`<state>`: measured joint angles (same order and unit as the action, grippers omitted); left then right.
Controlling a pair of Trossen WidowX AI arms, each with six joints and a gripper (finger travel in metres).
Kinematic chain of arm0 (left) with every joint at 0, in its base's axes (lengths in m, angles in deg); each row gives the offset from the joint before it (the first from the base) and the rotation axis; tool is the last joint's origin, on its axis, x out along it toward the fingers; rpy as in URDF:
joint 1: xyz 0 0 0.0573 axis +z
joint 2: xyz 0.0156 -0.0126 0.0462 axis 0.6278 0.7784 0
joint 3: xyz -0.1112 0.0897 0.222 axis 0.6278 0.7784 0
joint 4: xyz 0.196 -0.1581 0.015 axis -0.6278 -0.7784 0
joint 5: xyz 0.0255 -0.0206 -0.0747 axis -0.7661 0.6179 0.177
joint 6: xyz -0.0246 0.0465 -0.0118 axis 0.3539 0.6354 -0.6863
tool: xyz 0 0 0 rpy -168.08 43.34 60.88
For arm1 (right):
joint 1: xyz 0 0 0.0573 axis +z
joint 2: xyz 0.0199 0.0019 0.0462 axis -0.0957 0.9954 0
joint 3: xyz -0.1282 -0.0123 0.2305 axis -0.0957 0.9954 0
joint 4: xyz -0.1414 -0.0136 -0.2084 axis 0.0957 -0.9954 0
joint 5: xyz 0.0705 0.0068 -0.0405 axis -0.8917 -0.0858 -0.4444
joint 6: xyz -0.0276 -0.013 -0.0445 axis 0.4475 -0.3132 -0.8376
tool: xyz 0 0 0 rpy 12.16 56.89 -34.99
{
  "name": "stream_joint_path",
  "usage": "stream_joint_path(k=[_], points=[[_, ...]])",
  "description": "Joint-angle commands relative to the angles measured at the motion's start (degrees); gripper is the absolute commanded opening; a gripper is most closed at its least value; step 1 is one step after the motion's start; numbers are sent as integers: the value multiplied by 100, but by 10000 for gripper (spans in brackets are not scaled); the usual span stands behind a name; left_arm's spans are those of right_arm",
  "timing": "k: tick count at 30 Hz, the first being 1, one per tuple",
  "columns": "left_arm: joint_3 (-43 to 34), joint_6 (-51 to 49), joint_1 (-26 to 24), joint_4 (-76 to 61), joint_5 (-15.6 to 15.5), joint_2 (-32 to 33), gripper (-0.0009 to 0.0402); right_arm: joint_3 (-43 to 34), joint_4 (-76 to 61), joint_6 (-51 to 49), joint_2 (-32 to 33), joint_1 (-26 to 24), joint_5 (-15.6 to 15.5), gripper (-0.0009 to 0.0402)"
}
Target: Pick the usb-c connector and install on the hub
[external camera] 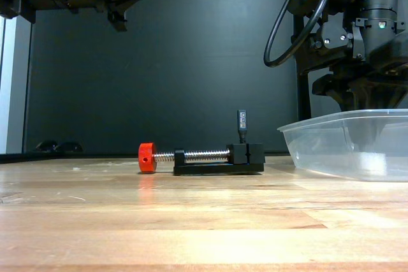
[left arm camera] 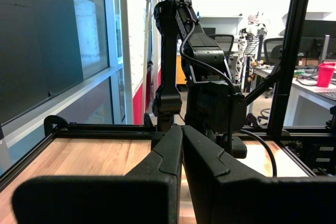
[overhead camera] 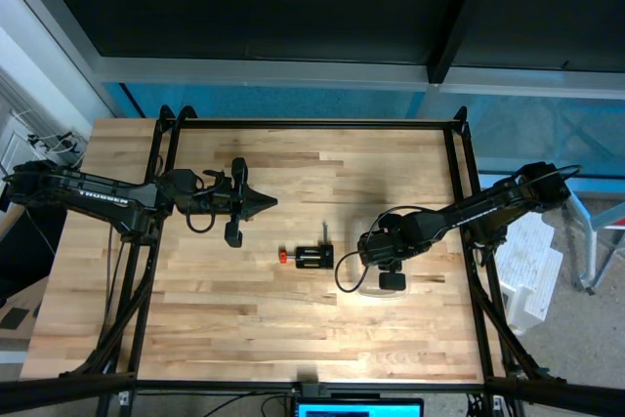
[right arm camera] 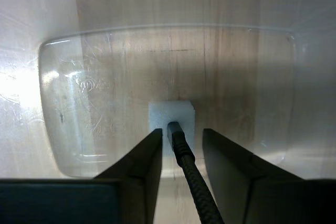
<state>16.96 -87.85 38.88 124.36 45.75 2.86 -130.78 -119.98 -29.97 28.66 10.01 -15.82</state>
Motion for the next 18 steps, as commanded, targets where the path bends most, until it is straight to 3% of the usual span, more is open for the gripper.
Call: stream_joint_path(k=[1,7,18], points=[[-2,0,2,0,0,0,0,-2,-7,0,0,2,-2,54],[-2,0,0,0,2,0,0,-2,-15,-4,0,2,-4,-3],[-2,0,0,0,2,0,0,-151,-214,0,-166,2,-61,1]])
